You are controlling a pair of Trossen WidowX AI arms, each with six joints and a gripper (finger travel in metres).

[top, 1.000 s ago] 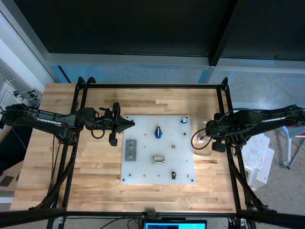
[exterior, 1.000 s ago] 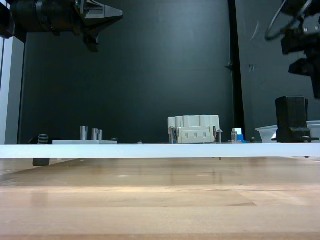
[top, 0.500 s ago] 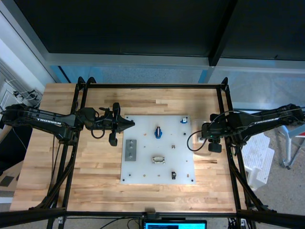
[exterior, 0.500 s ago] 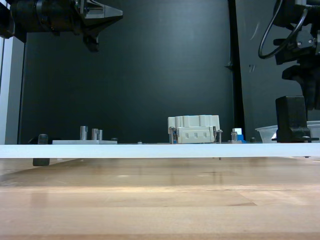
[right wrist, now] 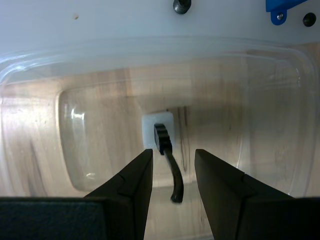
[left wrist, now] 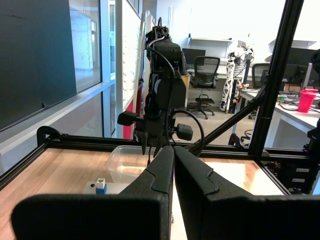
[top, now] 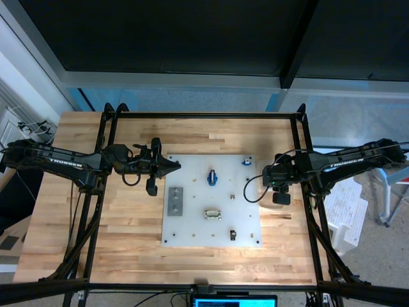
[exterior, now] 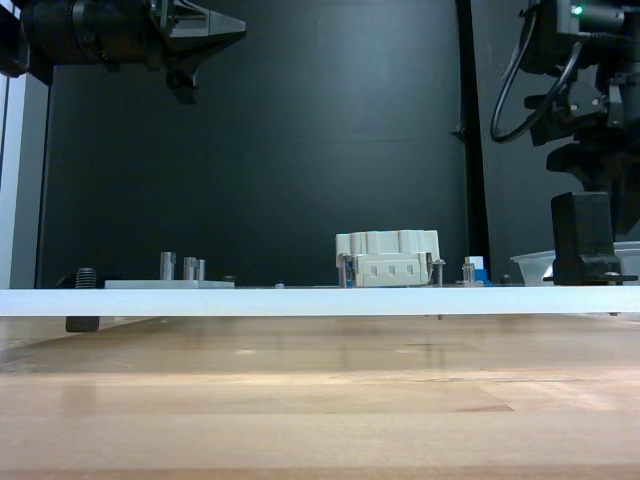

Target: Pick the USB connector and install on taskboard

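The white taskboard (top: 192, 224) lies flat mid-table. Just off its right edge stands a clear plastic tray (right wrist: 75, 150). Inside the tray a tiny black plug with a thin black tail, the USB connector (right wrist: 162, 138), rests against a small white cube (right wrist: 150, 127). My right gripper (right wrist: 172, 152) hangs open directly above it, one finger on each side and apart from it; from above it shows at the board's right edge (top: 276, 187). My left gripper (top: 172, 167) is shut and empty, held high over the board's left edge (exterior: 235, 28).
On the board sit a blue knob (top: 212, 177), a grey block (top: 174, 200), a cream connector (top: 213, 214), a small black block (top: 233, 235) and a blue piece (top: 245, 162). Black frame rails (top: 204, 116) border the table.
The right arm has moved left toward the board and come down over the tray. The left arm has not moved.
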